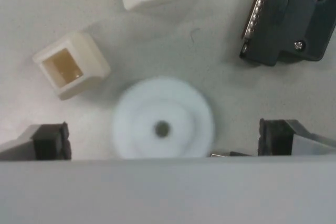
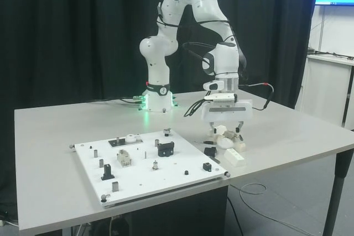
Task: Remove medium gear.
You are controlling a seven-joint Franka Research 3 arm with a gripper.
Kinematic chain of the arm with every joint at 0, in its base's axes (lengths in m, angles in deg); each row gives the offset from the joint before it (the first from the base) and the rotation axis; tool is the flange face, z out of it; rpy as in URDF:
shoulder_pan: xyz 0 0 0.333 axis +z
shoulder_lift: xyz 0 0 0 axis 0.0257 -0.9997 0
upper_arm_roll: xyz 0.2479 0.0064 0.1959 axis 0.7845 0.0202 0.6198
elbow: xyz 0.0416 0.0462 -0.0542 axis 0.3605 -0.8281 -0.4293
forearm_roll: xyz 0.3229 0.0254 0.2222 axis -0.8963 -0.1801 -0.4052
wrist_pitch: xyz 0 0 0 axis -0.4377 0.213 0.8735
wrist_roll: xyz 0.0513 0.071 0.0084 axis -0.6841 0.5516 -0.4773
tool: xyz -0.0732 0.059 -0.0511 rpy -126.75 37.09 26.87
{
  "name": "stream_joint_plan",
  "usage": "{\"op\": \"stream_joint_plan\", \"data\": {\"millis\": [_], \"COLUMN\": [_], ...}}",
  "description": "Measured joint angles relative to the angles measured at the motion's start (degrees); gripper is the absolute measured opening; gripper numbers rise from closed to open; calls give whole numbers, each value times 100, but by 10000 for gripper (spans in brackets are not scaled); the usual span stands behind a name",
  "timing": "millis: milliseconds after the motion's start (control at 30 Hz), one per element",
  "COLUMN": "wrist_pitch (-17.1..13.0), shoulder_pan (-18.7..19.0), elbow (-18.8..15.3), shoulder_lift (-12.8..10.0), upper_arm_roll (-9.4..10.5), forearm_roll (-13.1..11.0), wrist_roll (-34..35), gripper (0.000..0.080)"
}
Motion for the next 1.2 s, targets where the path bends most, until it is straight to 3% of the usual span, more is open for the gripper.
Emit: {"op": "stream_joint_plan", "data": {"millis": [1200], "wrist_pitch": [-60], "shoulder_pan": [-6], "elbow": [18], "shoulder_lift": [-10], "upper_arm_roll": [-3], "forearm_roll": [11], "wrist_roll": [165], "gripper": [800]}}
